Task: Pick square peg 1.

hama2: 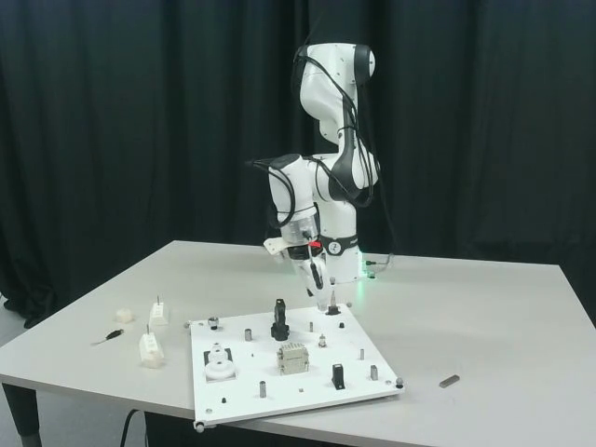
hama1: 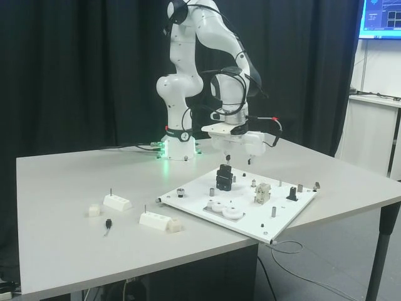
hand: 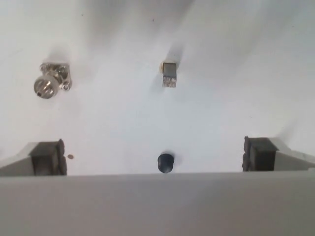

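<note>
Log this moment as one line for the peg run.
phase: approach | hand: open, empty, above white board | square peg: upright on board, untouched | connector: beside it

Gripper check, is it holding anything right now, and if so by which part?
Nothing is held. The gripper is open above the white board, and the square peg stands free on it, untouched.

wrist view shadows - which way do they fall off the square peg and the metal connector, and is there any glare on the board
Wrist view: soft shadows stretch from the square peg and the metal connector away from the gripper; the white board looks evenly bright, without hard glare. First room view: green light glows at the arm's base.
</note>
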You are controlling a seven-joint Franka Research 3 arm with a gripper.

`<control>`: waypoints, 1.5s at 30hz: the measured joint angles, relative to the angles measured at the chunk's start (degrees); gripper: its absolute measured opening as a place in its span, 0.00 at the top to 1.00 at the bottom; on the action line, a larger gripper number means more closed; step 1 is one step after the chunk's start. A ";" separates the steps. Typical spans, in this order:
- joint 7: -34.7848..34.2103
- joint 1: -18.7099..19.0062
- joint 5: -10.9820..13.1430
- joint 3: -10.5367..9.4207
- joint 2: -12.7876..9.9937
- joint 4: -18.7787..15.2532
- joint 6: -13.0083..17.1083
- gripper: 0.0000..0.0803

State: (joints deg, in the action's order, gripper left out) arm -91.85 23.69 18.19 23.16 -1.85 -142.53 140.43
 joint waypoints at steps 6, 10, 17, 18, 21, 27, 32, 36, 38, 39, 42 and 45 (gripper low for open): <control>0.00 -0.03 -0.67 0.21 0.30 0.33 -0.50 0.00; 0.00 -0.03 -0.74 0.38 0.47 0.35 -0.58 0.00; 0.00 -0.03 -0.96 0.69 0.88 0.37 -0.80 0.00; 0.00 -0.04 -1.01 0.73 0.93 0.40 -0.82 0.00; 0.00 -0.07 -1.41 0.84 1.08 0.58 -0.90 0.00; 0.00 -0.14 -3.56 1.33 1.68 1.29 -1.38 0.00; 0.00 -0.57 -6.56 1.95 2.48 2.27 -2.52 0.00; 0.00 -1.22 -9.76 2.61 3.24 3.42 -4.03 0.00; 0.00 -1.68 -11.66 3.03 3.62 4.14 -5.10 0.00; 0.00 -1.90 -12.54 3.23 3.79 4.52 -5.62 0.00; 0.00 -2.64 -15.49 3.93 4.22 5.73 -7.38 0.00; 0.52 -3.44 -18.84 4.71 4.51 7.11 -9.22 0.00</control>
State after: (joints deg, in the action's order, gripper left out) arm -91.33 20.25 -0.65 27.88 2.66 -135.42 131.21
